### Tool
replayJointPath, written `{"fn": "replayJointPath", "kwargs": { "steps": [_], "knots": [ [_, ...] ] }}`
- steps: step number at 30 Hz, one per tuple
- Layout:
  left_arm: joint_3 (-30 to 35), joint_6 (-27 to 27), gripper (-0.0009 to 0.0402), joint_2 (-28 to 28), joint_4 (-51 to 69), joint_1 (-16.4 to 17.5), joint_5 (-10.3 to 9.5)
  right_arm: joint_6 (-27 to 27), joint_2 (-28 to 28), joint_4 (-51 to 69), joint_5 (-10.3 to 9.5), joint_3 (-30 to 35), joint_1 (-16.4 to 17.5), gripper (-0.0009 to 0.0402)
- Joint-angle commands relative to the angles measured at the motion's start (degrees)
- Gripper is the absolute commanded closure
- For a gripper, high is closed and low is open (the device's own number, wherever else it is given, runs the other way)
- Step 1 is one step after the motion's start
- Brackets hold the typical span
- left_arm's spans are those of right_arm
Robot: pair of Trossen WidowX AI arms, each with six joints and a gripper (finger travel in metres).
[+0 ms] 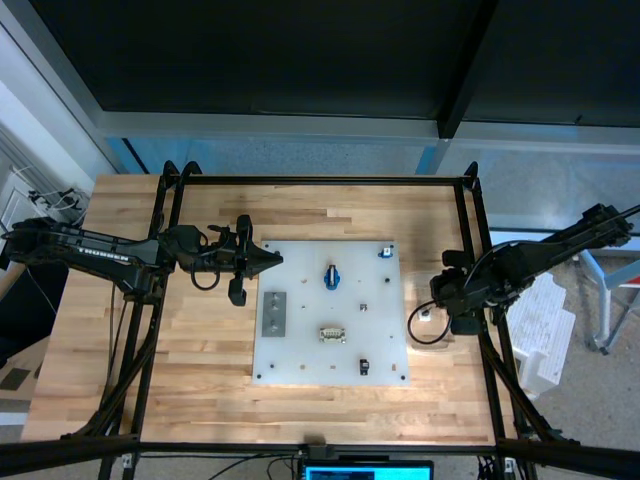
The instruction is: Pick the USB connector and install on taskboard
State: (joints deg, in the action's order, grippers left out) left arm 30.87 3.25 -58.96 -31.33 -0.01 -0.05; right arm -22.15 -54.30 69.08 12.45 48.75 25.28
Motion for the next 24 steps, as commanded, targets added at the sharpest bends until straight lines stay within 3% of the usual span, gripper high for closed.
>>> {"fn": "replayJointPath", "kwargs": {
  "steps": [1, 24],
  "knots": [
    [0.0, 0.0, 0.0393, 0.0, 0.0, 0.0, 0.02, 0.1, -1.1, -0.7, 0.02, -0.2, 0.0, 0.0214],
    [0.0, 0.0, 0.0393, 0.0, 0.0, 0.0, 0.02, -2.7, -2.5, -12.0, -1.70, -9.0, 0.0, 0.0212]
  ]
}}
